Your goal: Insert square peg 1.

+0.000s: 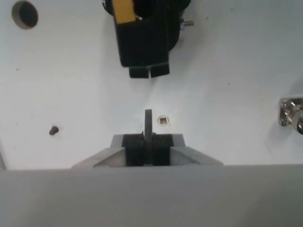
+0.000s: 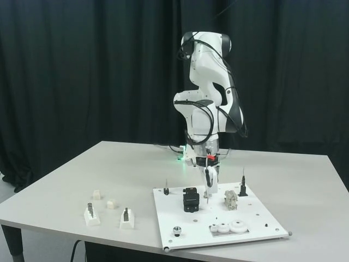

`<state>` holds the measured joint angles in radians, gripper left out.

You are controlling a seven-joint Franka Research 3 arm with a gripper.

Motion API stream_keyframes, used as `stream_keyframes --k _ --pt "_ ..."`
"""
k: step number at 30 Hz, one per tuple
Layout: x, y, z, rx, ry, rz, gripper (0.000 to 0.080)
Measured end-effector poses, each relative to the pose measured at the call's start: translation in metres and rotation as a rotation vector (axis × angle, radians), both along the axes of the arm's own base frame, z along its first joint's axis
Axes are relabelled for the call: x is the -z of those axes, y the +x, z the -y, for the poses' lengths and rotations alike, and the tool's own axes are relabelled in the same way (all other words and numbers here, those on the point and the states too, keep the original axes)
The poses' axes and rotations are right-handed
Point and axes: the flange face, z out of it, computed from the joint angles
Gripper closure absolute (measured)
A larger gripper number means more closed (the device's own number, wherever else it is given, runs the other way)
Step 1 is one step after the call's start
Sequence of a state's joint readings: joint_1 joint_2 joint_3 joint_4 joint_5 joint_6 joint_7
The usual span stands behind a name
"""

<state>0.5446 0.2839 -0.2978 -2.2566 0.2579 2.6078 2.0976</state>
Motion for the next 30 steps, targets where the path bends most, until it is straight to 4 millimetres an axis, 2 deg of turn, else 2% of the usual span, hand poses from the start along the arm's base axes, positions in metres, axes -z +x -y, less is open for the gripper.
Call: stream_keyframes --k 12,30 --pt "0.01 0.0 0.002 0.008 0.019 -0.003 0.0772" --pt "0.014 -0.001 0.0 0.008 0.033 -0.01 0.0772"
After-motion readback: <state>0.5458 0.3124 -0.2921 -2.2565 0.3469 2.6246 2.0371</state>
